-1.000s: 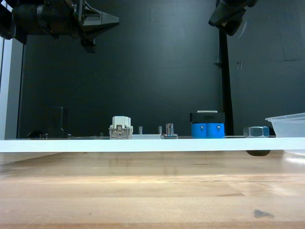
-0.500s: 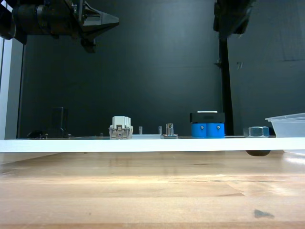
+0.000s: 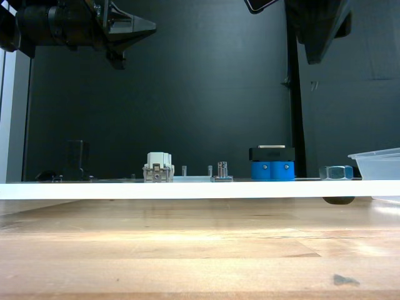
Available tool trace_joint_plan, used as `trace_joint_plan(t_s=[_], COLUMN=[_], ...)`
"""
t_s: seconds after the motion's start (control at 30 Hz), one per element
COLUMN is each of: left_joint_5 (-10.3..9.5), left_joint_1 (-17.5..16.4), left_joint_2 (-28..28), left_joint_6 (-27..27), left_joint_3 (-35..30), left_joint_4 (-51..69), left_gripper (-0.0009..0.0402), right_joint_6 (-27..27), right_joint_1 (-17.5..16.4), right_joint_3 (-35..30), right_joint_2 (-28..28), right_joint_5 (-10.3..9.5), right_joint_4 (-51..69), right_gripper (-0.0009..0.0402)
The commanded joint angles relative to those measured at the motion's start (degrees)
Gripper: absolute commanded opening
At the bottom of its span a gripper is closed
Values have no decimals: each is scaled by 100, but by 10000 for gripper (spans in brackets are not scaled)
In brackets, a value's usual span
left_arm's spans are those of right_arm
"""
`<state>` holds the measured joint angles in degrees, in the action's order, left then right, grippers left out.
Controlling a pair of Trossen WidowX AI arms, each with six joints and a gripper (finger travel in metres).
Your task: Unfasten the M12 fastener and place in the container
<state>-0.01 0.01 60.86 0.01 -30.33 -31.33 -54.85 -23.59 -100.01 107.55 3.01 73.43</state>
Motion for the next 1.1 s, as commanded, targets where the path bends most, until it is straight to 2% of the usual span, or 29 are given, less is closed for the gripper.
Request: trace_joint_plan(t_s=[0.03, 0.13, 0.33, 0.43, 0.87, 1.1], left_joint_5=[0, 0, 0, 0, 0, 0], left_joint_1=[-2, -2, 0, -2, 0, 0], left_joint_2=[0, 0, 0, 0, 0, 0], left_joint_6=[0, 0, 0, 0, 0, 0], left_joint_3=[0, 0, 0, 0, 0, 0], left_joint_4=[-2, -2, -2, -2, -2, -2], left_gripper=[0, 0, 0, 0, 0, 0], right_joint_6=[20, -15, 76, 90, 9, -33], right_joint_1=[-87, -136, -219, -232, -238, -251], right_joint_3=[-170, -308, -365, -363, -365, -358], right_joint_2=[210, 367, 619, 754, 1231, 1388], right_joint_5=[-157, -315, -321, -442, -398, -372], right_joint_4=[7, 0, -184, -181, -326, -389], right_gripper=[0, 0, 1, 13, 177, 230])
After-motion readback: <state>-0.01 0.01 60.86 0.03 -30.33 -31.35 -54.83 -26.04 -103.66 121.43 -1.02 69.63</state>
